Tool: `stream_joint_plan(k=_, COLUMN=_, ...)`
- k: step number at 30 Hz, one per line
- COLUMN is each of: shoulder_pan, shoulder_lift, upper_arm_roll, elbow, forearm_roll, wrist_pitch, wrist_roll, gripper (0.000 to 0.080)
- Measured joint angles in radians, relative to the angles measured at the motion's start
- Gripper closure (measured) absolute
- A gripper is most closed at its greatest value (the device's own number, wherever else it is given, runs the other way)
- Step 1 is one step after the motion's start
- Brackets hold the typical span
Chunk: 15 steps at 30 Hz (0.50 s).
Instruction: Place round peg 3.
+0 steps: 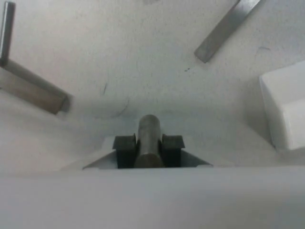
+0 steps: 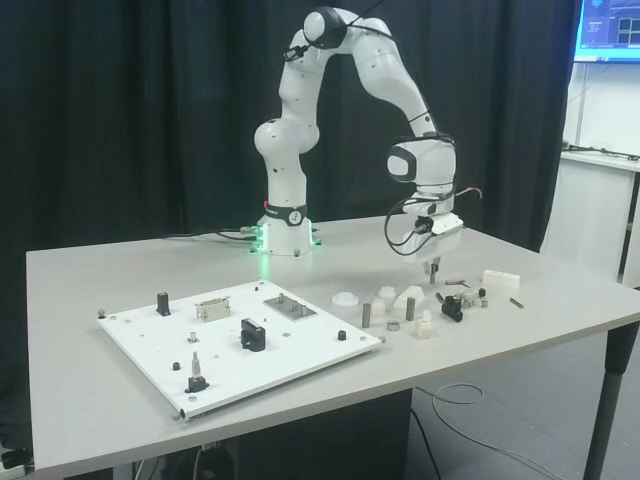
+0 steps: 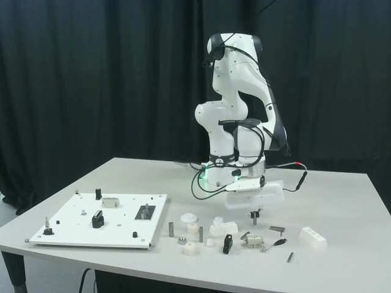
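In the wrist view my gripper [image 1: 148, 153] is shut on a grey round peg [image 1: 148, 136], which stands out past the two black fingertips [image 1: 125, 148] toward the table. In both room views the gripper [image 2: 433, 264] [image 3: 255, 215] hangs a little above the grey table, over the cluster of loose parts to the right of the white assembly board [image 2: 150, 345] [image 3: 73, 235]. The held peg [image 3: 255, 218] shows as a short stub below the hand. The board carries several small black and grey fixtures and lies well away from the gripper.
Below the gripper lie a flat grey bar [image 1: 226, 28], an angled grey piece [image 1: 31, 86] and a white block [image 1: 286, 105] [image 3: 312, 237]. More loose white, grey and black parts [image 2: 415, 305] [image 3: 208, 235] sit between board and gripper. The arm's base [image 2: 285, 225] stands behind.
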Motion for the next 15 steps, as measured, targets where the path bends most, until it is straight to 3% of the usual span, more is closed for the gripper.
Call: stream_joint_plan(k=15, shoulder_pan=0.000, shoulder_lift=0.022, upper_arm_roll=0.008, elbow=0.010, forearm_roll=0.000, wrist_pitch=0.005, wrist_roll=0.014, gripper=0.0691)
